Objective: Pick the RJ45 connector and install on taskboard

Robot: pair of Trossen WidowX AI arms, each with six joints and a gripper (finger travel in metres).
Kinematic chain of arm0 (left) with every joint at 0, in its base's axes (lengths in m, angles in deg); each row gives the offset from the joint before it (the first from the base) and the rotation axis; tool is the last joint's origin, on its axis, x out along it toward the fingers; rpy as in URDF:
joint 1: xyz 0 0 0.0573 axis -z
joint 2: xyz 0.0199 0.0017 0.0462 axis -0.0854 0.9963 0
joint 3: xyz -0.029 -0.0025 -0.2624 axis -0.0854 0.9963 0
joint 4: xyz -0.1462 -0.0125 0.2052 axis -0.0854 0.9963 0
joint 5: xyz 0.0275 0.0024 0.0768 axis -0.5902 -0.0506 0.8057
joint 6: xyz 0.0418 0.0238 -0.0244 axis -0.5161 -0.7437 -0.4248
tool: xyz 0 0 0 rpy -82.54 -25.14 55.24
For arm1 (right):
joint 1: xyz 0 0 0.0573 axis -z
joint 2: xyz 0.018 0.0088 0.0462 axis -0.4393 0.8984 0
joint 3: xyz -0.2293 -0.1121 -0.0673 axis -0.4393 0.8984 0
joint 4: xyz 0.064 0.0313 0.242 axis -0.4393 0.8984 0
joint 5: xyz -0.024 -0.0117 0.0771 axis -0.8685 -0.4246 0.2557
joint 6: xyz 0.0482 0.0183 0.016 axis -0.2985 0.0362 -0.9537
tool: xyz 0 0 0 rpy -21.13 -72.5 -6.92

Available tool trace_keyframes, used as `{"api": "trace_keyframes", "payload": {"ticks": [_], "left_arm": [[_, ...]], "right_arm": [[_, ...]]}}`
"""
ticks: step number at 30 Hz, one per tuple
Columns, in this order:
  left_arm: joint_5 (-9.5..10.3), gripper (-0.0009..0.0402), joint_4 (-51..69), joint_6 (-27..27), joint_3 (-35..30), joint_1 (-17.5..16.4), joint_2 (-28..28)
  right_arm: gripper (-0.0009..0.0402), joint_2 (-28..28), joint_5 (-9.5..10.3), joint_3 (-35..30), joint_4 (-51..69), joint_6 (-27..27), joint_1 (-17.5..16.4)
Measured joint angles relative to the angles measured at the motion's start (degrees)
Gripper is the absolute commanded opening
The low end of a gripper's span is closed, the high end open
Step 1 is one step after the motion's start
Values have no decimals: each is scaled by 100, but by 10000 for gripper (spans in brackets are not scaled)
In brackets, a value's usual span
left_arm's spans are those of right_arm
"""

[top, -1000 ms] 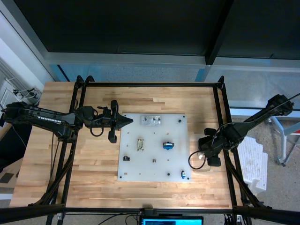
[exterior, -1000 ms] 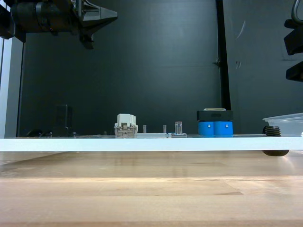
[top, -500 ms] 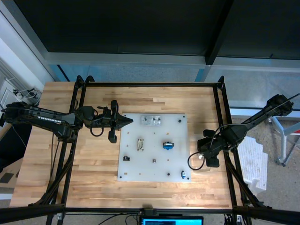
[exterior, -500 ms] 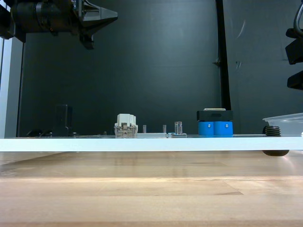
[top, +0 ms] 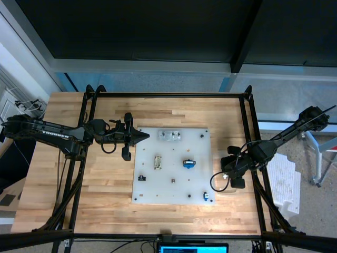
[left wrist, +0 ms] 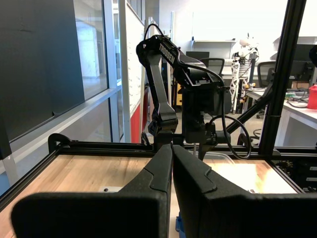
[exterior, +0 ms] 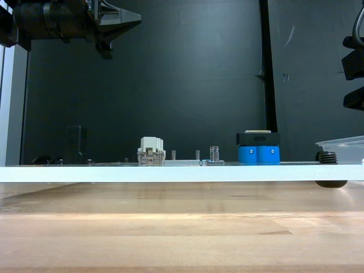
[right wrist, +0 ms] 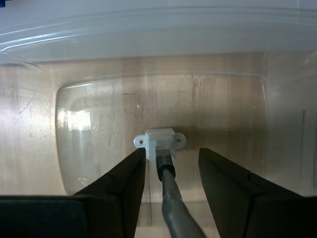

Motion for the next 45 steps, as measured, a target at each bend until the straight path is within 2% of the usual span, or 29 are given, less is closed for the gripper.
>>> {"api": "trace_keyframes", "payload": {"ticks": [8, 15, 36, 45], "left_arm": [[-2, 0, 0, 0, 2, 0, 0], [0, 0, 0, 0, 2, 0, 0], [-2, 0, -2, 0, 0, 0, 0], [0, 0, -2, 0, 2, 0, 0]], "right_arm": [[69, 0, 13, -4, 20, 2, -13], [-4, -4, 155, -48, 35, 9, -24], [0, -4, 181, -693, 809, 17, -52], [0, -7, 201, -732, 844, 0, -66]]}}
